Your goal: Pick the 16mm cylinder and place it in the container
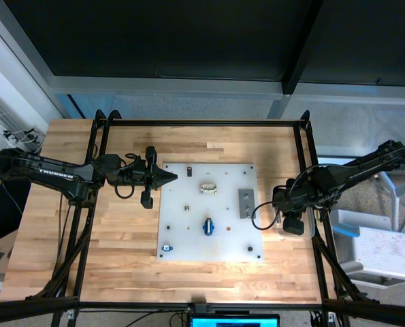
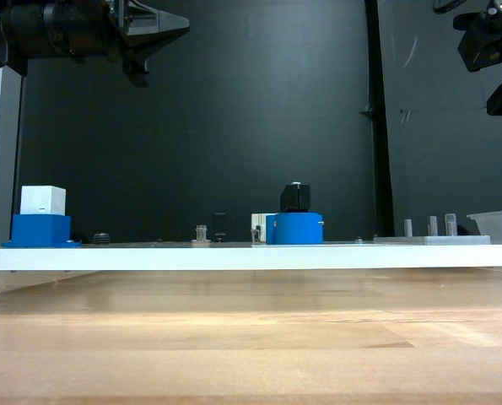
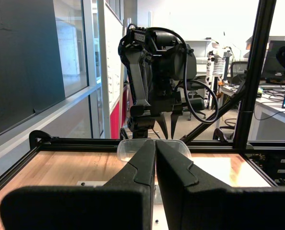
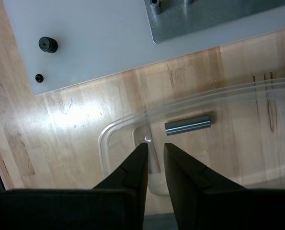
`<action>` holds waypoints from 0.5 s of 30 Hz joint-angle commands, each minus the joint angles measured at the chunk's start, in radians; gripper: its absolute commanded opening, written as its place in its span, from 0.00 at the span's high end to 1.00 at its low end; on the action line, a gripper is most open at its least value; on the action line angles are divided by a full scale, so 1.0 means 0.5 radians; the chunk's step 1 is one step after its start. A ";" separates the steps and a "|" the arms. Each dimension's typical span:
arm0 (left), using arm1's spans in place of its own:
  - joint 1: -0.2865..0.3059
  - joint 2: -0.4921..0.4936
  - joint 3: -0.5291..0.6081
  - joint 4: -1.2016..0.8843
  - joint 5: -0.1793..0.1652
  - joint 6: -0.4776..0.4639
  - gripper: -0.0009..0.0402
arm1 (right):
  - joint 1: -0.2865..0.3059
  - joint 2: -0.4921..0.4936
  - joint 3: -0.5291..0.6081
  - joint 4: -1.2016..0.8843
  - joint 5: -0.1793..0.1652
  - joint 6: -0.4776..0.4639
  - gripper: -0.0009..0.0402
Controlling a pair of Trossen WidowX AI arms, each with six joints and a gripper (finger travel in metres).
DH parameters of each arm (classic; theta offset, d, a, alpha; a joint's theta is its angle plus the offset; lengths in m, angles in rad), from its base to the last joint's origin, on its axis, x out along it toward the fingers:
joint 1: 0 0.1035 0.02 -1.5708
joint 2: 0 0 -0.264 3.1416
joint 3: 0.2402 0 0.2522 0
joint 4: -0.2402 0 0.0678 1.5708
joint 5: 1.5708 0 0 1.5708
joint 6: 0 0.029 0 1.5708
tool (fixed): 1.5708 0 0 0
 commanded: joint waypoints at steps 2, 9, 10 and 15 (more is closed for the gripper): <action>0.000 0.000 0.000 0.001 0.000 0.000 0.98 | 0.000 0.001 -0.001 0.003 -0.002 0.003 0.92; 0.000 0.000 0.000 0.001 0.001 0.000 0.98 | 0.001 0.001 -0.001 0.004 -0.001 0.006 0.94; 0.000 0.000 0.000 0.000 0.000 0.000 0.98 | 0.000 0.001 -0.002 0.004 -0.001 0.007 0.94; 0.001 0.000 0.000 0.000 0.000 0.000 0.98 | 0.000 0.001 -0.004 0.006 -0.001 0.008 0.94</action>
